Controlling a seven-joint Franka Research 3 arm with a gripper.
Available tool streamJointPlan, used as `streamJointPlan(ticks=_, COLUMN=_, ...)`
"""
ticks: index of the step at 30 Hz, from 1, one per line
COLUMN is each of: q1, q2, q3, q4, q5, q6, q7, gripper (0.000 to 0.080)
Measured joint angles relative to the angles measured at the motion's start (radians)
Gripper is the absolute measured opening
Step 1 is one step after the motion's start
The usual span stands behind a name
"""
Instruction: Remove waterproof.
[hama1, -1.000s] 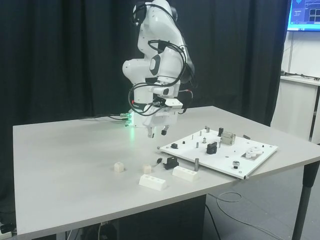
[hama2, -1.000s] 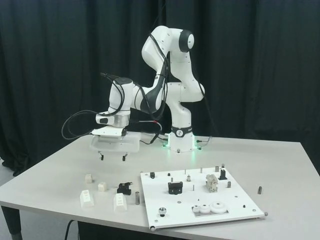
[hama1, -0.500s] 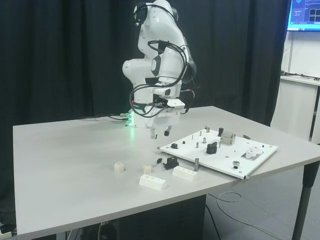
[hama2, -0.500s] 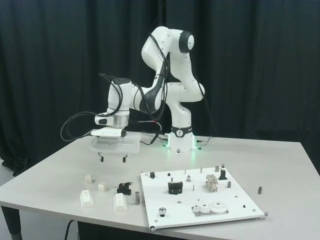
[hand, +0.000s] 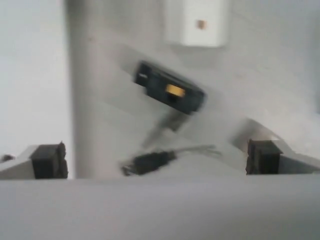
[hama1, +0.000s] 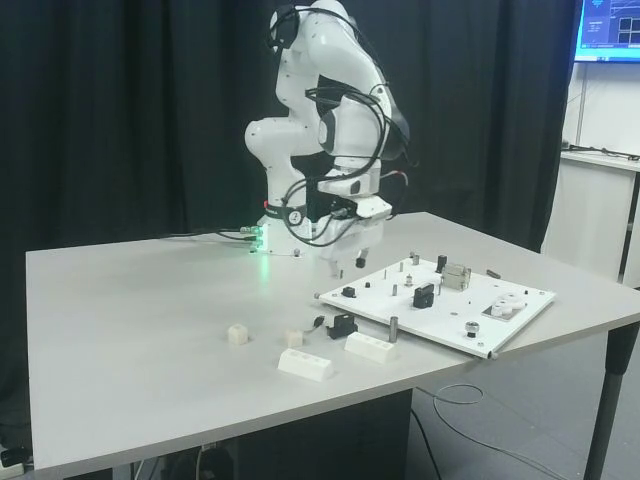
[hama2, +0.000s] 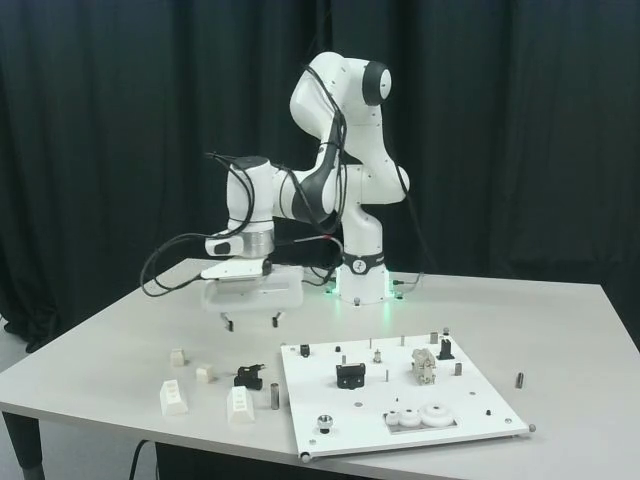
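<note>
Task's thing: the black connector (hama2: 248, 377) lies on the tabletop (hama2: 110, 340), just beside the near-left edge of the white board (hama2: 400, 412) and not on it.
Connector from the tool: below the tool (hama2: 252, 322) and a little out toward the tabletop's front edge, apart from it. In the wrist view the connector (hand: 170, 92) shows between the two fingertips, lying tilted.
Plug: a small black plug (hand: 147, 162) with a thin wire lies near the connector, also within the span of the fingers.
Tool: released, with the fingers (hand: 48, 161) spread wide and nothing between them. It hangs in the air above the tabletop with its fingers pointing down.
Pin: a short grey pin (hama2: 272, 394) stands upright just beyond the connector, farther from the tool.
White blocks: two long blocks (hama2: 174, 396) (hama2: 240, 404) lie near the front edge, farther from the tool than the connector. Two small cubes (hama2: 177, 356) (hama2: 204, 373) sit off to the tool's side.
Arm: white, with a green light at its base (hama1: 258, 238).
</note>
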Motion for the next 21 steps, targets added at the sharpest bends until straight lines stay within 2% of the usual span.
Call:
streamJointPlan(ticks=10, q1=0.047, q2=-0.011, q3=0.045, q4=-0.002, q5=0.097, q6=-0.078, q7=0.01, gripper=0.08)
streamJointPlan(ticks=21, q1=0.173, q2=-0.02, q3=0.049, q4=-0.023, q5=0.179, q6=-0.114, q7=0.105, gripper=0.08)
